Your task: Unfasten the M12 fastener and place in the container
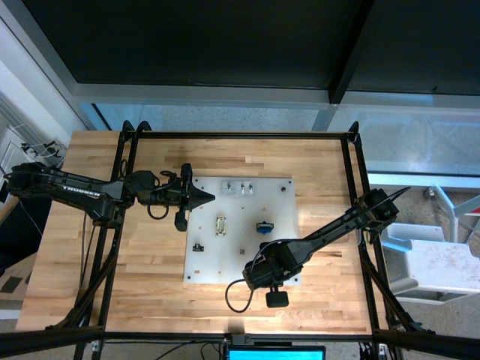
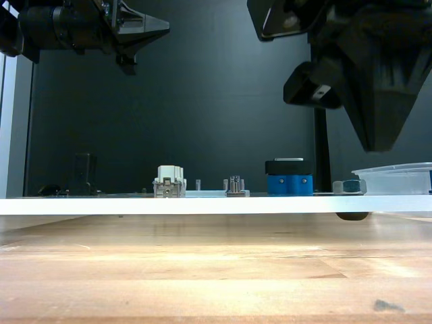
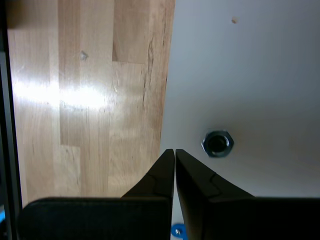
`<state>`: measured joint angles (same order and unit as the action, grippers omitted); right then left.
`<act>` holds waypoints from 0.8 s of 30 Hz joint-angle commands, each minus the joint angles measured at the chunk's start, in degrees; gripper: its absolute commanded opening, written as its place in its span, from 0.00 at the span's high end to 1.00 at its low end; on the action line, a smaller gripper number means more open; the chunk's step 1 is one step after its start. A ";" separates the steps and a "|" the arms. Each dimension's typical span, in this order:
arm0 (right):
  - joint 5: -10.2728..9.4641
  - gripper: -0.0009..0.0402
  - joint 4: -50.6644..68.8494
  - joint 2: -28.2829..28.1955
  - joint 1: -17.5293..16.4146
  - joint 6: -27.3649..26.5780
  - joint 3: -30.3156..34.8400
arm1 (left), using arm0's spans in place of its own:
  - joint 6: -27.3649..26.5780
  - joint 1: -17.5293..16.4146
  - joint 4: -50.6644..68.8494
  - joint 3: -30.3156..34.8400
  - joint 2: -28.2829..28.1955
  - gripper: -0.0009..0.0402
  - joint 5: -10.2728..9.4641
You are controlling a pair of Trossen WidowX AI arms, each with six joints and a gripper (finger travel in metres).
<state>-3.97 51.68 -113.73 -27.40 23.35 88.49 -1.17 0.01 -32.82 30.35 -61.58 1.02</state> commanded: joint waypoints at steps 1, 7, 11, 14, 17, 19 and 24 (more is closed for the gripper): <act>-0.22 0.98 -1.90 0.11 0.15 0.24 -1.97 | 0.00 0.00 -0.02 0.02 -0.02 0.98 0.02; -0.24 0.98 -2.03 0.11 0.63 0.17 -2.91 | 0.00 0.00 -0.02 0.02 -0.02 0.98 0.02; -0.22 0.98 -2.34 0.11 0.90 0.17 -2.91 | 0.00 0.00 -0.02 0.02 -0.02 0.98 0.02; -0.22 0.98 -2.29 -0.11 0.92 0.17 -2.91 | 0.00 0.00 -0.02 0.02 -0.02 0.98 0.02; -0.26 0.98 -2.29 -0.13 0.96 0.15 -3.08 | 0.00 0.00 0.00 0.02 -0.02 0.98 0.02; -0.24 0.98 -2.25 -0.13 1.05 0.13 -3.30 | 0.00 -0.02 0.00 0.02 -0.02 0.98 0.02; -0.35 0.98 -2.25 -0.13 1.07 -0.20 -3.76 | 0.00 0.00 -0.02 0.02 -0.02 0.98 0.02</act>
<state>-4.29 49.45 -113.71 -26.30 23.24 84.84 -1.17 0.01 -32.84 30.37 -61.58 1.04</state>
